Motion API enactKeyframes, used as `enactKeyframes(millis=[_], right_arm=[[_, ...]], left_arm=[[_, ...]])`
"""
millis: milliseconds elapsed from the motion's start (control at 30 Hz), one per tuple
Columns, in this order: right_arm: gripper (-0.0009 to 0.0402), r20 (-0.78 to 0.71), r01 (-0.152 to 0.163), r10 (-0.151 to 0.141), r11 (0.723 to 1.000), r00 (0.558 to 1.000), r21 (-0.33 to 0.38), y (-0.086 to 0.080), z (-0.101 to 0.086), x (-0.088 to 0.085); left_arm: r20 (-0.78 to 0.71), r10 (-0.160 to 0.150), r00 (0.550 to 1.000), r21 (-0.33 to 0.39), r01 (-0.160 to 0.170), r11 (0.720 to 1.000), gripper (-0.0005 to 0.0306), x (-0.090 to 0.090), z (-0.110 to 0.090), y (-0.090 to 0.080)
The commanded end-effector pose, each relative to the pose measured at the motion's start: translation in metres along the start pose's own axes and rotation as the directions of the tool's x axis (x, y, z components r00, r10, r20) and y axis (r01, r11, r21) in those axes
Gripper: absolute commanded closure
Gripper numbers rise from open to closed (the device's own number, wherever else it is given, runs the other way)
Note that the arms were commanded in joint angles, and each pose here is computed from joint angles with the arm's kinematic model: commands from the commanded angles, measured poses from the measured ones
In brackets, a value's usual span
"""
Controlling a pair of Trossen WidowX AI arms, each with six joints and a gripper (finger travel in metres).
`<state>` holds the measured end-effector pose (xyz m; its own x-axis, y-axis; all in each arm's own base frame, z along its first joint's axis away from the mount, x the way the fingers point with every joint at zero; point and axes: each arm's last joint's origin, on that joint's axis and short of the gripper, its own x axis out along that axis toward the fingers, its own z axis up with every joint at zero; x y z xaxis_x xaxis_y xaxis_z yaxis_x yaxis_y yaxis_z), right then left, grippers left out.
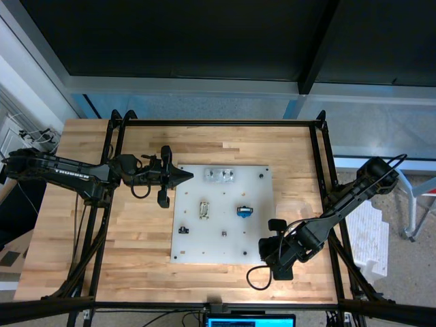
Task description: Pick the RJ45 connector and install on taskboard
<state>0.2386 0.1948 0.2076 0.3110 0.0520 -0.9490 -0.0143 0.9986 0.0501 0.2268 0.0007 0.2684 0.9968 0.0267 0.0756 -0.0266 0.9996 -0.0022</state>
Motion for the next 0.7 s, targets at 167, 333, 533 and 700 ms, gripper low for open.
enactKeyframes(millis=[167,333,533,700], right_arm=[[0.0392,-0.009,0.000,0.000,1.000,1.000,0.000,0.0001,-0.0007,0.0016],[0.0392,-0.008,0.000,0.000,1.000,1.000,0.001,0.0002,-0.0006,0.0017],[0.0391,-0.003,-0.004,0.004,1.000,1.000,0.002,0.0005,-0.0003,0.0011],[0.0390,0.003,-0.009,0.009,1.000,1.000,0.003,0.0005,0.0004,-0.0007]], left_arm=[[0.001,0.000,1.000,0.000,0.000,1.000,0.0300,0.0000,0.0002,0.0000],[0.000,0.000,1.000,0.000,0.000,1.000,0.0300,0.0001,0.0001,0.0001],[0.000,0.000,1.000,0.000,0.000,1.000,0.0300,0.0001,0.0001,0.0001],[0.000,0.000,1.000,0.000,0.000,1.000,0.0300,0.0001,0.0001,0.0000]])
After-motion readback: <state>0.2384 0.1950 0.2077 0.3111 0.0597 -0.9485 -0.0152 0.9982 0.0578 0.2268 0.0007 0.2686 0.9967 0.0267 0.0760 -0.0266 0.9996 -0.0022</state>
